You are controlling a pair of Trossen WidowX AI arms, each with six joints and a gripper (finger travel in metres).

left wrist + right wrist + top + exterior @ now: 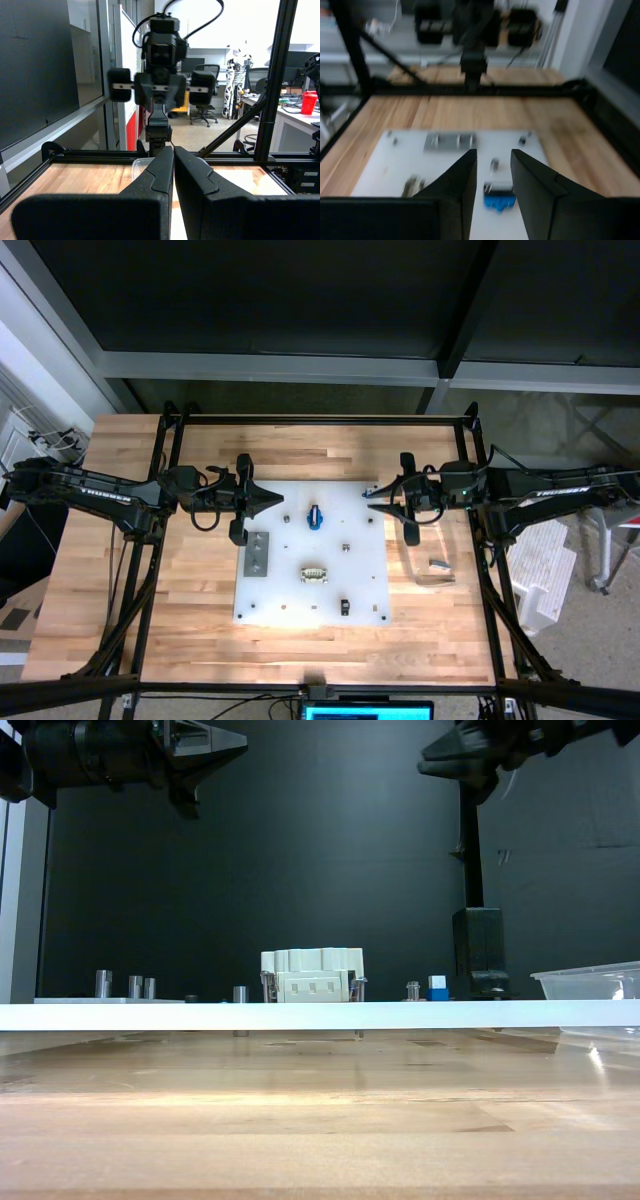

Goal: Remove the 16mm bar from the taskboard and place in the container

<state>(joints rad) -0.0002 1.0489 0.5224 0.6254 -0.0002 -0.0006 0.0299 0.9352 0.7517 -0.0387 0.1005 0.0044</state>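
Observation:
The white taskboard lies in the middle of the table. To its right stands the clear container, with a small grey metal piece lying inside; by its look this is the 16mm bar. My right gripper hovers high over the board's far right corner, open and holding nothing; in its wrist view the right gripper frames the blue knob. Above the board's far left corner my left gripper is shut and empty, its fingers pressed together.
On the board sit a grey block, a blue knob, a metal connector and a small black part. A black frame rims the table. Both arms hang well above the board in the low view.

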